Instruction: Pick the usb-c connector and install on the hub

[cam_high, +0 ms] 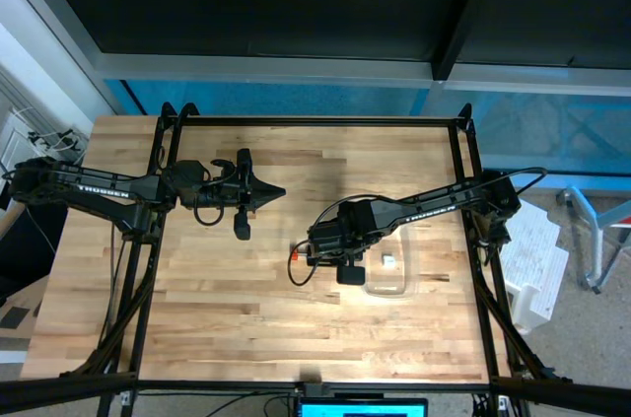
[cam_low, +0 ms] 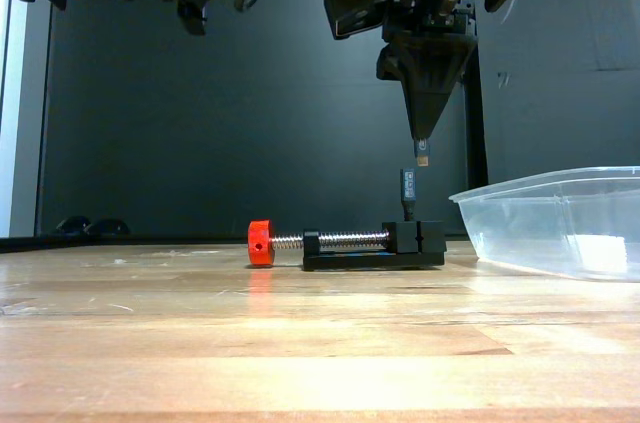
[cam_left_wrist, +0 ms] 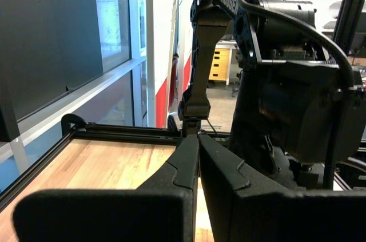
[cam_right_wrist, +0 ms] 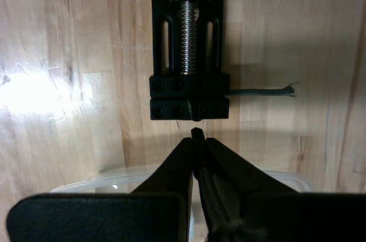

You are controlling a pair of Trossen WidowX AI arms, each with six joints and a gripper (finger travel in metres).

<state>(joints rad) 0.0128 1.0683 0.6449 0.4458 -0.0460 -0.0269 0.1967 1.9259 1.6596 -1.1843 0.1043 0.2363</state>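
usb-c connector (cam_low: 422, 153) is pinched in the right gripper (cam_low: 421, 135). Its fingers are closed on it, and only the small end pokes out below the tips. The connector hangs in the air over the block end of the hub (cam_low: 345, 248), not touching it. A short dark upright stub (cam_low: 407, 191) rises from that block. In the low view the connector sits just above it and slightly toward the tray side. In the right wrist view a braided cord (cam_right_wrist: 209, 196) runs back between the fingers.

The hub lies flat on the tabletop (cam_low: 300, 343). Its orange-red knob (cam_low: 261, 242) is on the end away from the tray, and a threaded screw (cam_low: 340, 240) runs between knob and block. A frayed grey cord (cam_right_wrist: 260, 91) sticks out of the hub's side.

A clear plastic tray (cam_low: 540, 186) sits near the hub's block end, with a small whitish piece (cam_low: 603, 253) inside.

The left gripper (cam_high: 279, 192) is held high over the left part of the tabletop, well apart from the hub. Its fingers are pressed together on nothing.
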